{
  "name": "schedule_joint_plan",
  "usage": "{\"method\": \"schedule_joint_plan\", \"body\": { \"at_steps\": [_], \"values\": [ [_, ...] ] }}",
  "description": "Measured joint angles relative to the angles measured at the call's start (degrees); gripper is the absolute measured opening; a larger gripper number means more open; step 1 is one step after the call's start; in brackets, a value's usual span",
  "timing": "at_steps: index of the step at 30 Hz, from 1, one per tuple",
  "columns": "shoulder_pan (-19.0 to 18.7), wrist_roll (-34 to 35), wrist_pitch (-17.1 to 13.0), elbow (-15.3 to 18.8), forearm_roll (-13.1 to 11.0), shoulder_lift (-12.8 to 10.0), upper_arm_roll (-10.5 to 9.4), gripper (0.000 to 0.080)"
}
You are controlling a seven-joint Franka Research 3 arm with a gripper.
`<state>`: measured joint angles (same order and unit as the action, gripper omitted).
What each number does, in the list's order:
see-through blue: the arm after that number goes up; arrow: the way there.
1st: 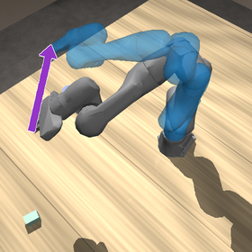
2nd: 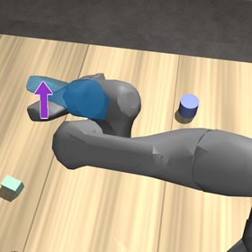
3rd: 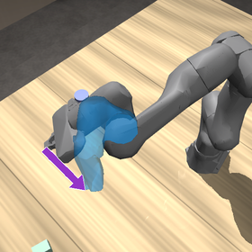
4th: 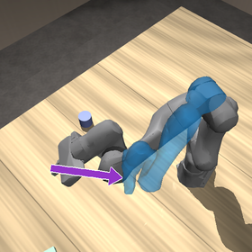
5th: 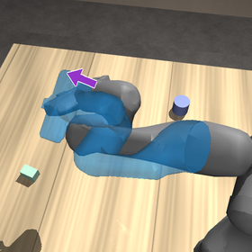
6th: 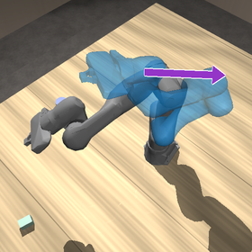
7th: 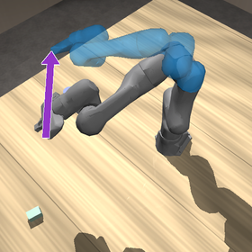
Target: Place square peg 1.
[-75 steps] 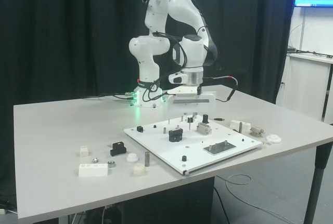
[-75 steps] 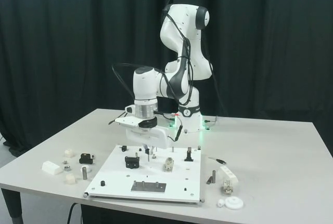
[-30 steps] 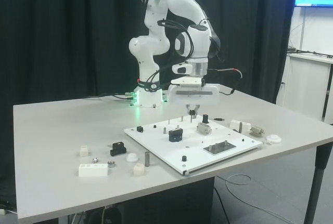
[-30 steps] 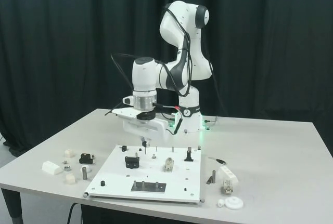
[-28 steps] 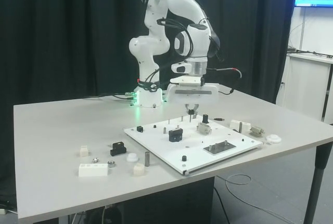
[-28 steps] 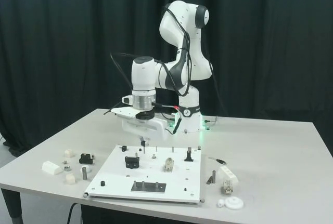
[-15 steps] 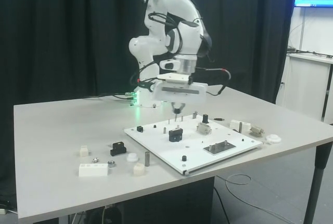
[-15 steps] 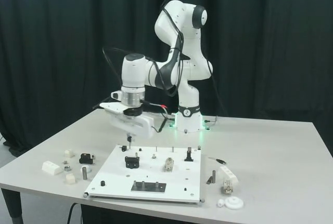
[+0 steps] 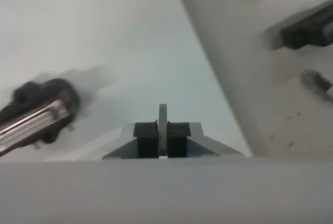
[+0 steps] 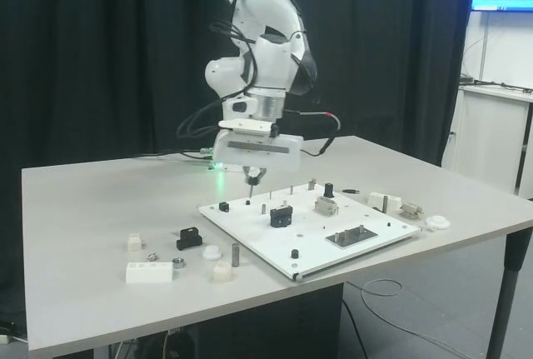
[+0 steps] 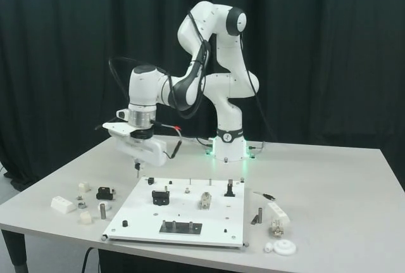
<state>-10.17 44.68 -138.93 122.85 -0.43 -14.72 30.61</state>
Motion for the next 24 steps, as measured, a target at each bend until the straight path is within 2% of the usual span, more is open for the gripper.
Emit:
{"method": "schedule_joint_plan", "body": {
  "at_steps": [15,19,24],
  "values": [
    [4.7,-9.0,-7.5,0.1,-3.3,-3.2,-0.01,0.003],
    [5.8,-12.7,-9.3,0.1,-5.7,-4.4,-0.01,0.003],
    [6.8,-19.2,-11.3,0.1,-10.4,-6.5,-0.09,0.003]
  ]
}}
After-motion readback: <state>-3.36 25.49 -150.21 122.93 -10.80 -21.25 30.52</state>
